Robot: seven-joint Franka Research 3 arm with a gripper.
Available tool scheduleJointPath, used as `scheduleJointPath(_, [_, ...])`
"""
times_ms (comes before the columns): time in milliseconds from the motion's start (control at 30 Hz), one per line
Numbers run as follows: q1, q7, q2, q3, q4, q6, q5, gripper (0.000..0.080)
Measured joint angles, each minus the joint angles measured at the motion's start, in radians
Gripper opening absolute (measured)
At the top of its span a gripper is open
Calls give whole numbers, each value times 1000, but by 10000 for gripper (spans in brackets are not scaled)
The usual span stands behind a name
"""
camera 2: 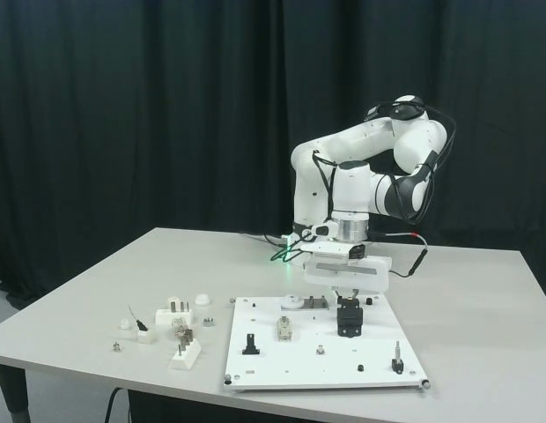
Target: Insert round peg 4.
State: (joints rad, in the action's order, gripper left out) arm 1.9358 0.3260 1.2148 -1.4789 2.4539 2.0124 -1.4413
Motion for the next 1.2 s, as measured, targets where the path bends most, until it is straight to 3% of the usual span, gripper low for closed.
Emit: scheduleJointPath(1200, [-1,13,-4,9,-3,7,-2,143])
